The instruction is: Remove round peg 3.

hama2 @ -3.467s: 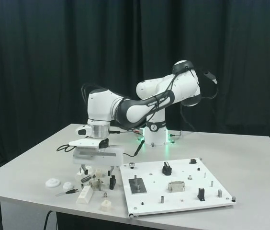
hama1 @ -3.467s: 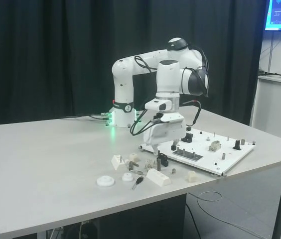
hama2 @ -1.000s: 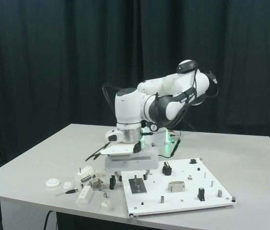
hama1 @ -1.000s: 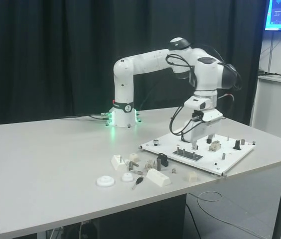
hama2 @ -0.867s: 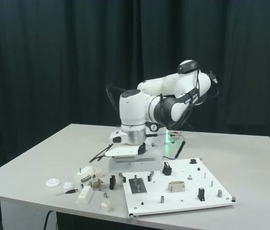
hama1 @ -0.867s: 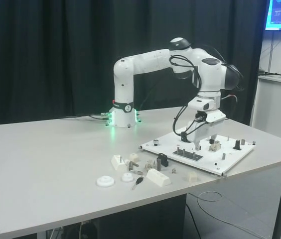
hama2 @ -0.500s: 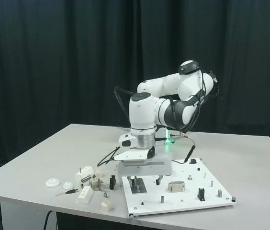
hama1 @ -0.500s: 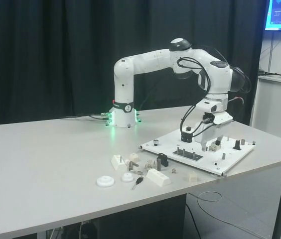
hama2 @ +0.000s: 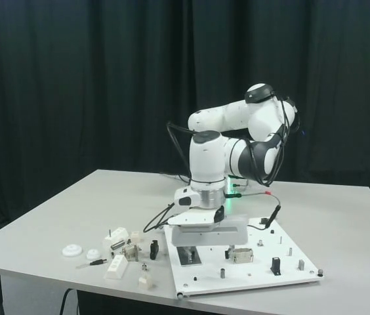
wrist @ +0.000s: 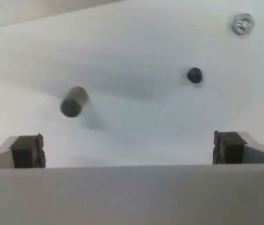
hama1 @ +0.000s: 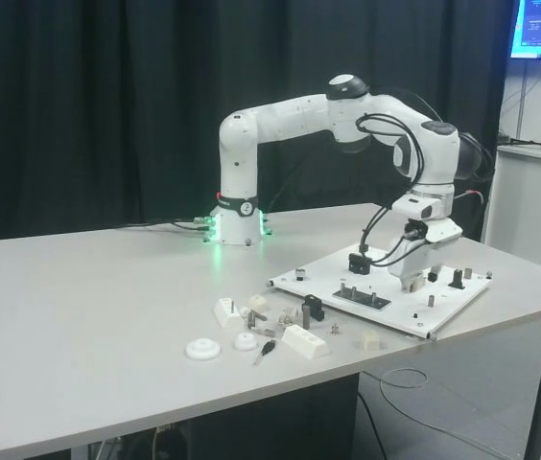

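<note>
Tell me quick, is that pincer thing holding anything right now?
Pincer: open and empty, fingers wide apart above the white board.

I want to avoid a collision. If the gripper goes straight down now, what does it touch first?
Probably the bare white board. The open gripper has no part between its fingertips; the grey peg stands off that line, though depth is unclear.

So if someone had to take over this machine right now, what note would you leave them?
Tool: open, holding nothing, hovering over the white assembly board.
Parts: a short grey round peg stands upright in the board below the tool, off to one side of the gap between its fingers. Loose white and black parts lie on the grey table beside the board.
Done: arm is over the board.
Left: centre on the peg, descend, grip, lift it out.
</note>
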{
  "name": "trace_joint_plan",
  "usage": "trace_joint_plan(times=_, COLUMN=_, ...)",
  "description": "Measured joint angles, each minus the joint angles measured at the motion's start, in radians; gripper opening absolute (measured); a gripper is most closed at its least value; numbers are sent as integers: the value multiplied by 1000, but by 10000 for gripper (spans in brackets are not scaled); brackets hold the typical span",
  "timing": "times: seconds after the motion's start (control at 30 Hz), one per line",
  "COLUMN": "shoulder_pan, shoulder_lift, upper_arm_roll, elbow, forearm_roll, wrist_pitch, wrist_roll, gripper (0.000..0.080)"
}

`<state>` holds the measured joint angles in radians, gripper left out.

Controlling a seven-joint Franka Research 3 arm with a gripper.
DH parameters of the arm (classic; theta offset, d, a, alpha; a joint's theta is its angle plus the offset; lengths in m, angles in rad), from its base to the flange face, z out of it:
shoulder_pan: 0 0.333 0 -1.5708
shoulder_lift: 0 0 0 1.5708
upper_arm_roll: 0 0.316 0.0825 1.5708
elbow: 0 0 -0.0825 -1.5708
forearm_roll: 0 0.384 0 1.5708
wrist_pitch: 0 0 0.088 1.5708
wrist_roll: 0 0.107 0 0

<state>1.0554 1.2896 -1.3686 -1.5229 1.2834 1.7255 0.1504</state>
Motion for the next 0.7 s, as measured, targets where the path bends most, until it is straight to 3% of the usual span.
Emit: trace_joint_plan(times=0.7, shoulder_pan=0, shoulder_lift=-1, upper_arm_roll=48, elbow=42, forearm_roll=-24, wrist_pitch=24, wrist_roll=56, gripper=800)
